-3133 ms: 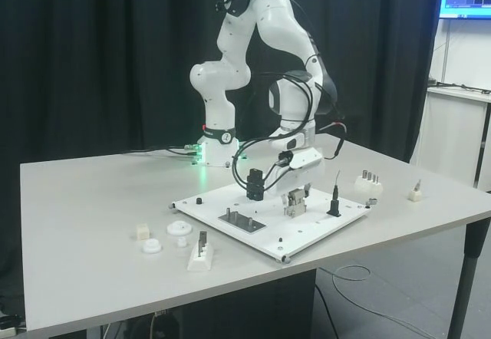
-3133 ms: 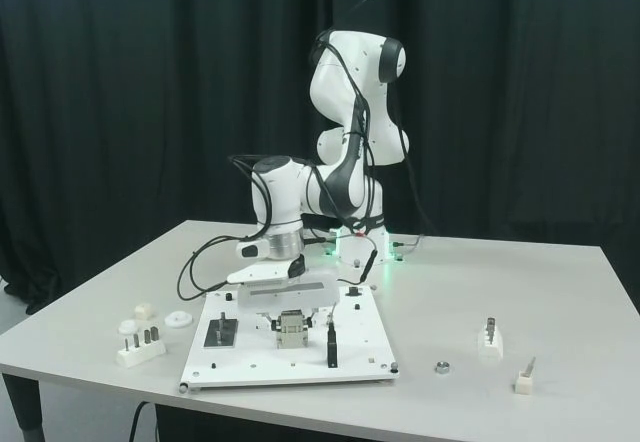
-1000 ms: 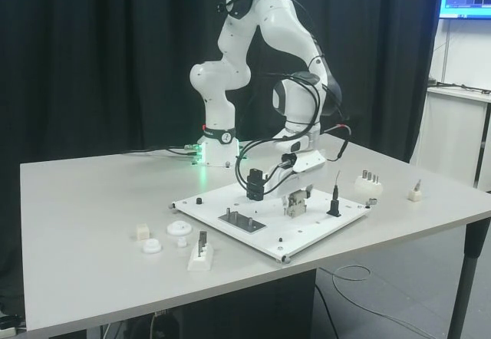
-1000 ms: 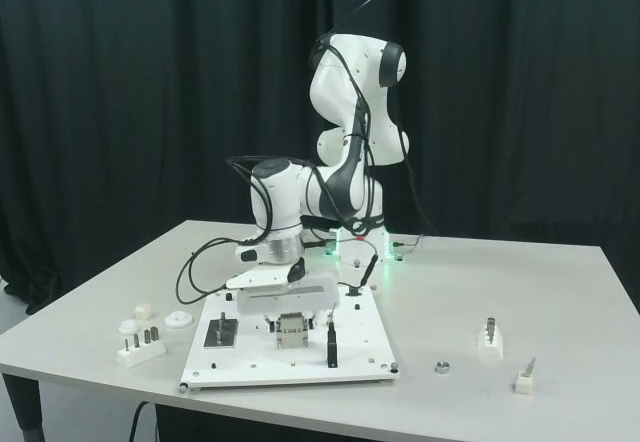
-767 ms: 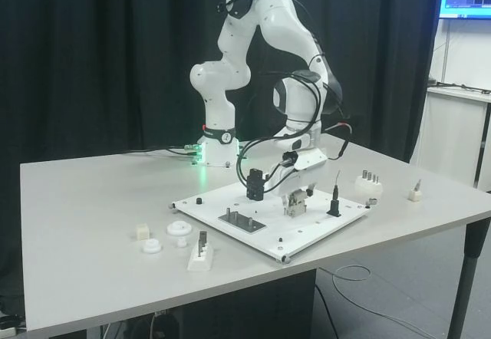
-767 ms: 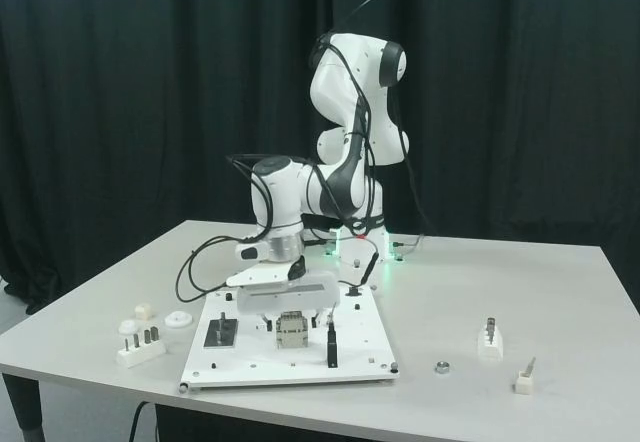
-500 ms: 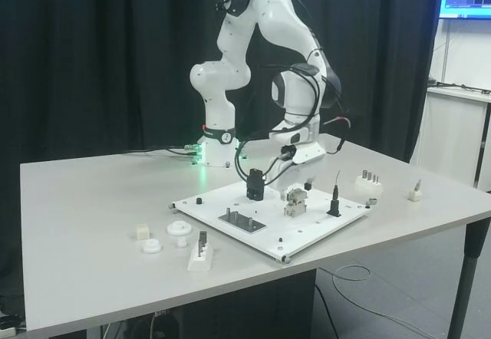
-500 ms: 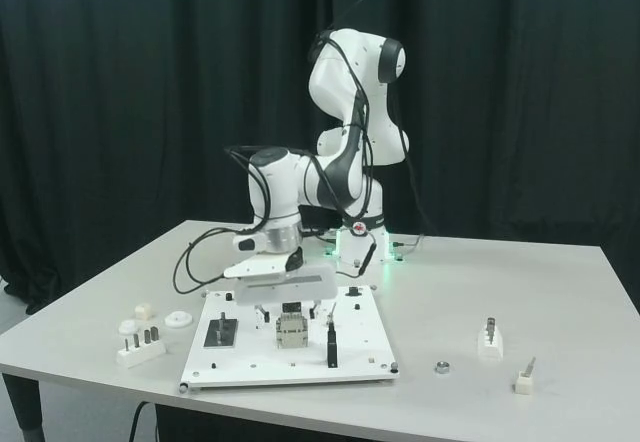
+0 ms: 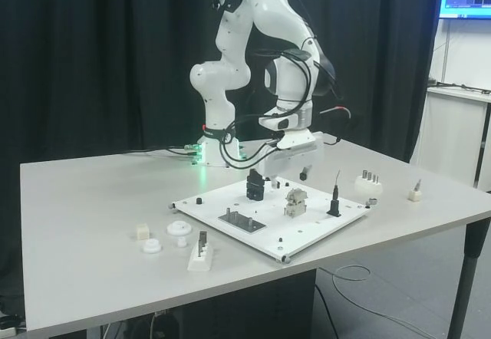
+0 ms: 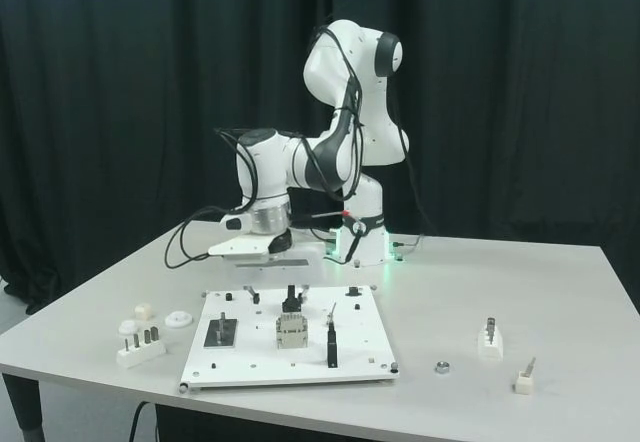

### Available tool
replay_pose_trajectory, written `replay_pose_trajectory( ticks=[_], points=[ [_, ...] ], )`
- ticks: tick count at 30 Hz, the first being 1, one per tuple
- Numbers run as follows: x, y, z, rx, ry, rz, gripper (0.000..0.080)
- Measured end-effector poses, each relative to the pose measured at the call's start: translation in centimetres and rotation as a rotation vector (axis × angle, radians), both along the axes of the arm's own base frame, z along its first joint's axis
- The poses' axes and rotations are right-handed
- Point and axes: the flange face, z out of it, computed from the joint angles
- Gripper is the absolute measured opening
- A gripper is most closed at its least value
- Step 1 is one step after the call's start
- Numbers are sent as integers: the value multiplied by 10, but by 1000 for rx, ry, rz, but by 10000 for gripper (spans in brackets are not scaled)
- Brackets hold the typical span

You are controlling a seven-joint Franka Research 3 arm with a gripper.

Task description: Insert waterproof.

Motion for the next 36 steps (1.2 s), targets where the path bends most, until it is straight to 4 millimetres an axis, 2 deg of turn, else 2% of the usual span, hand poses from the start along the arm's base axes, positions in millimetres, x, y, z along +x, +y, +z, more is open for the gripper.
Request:
replay_pose_trajectory(
  ticks=[20, 36],
  points=[
    [-1, -14, -2, -19, -8, -100, 800],
    [-1, -17, -15, -35, -3, -103, 800]
  ],
)
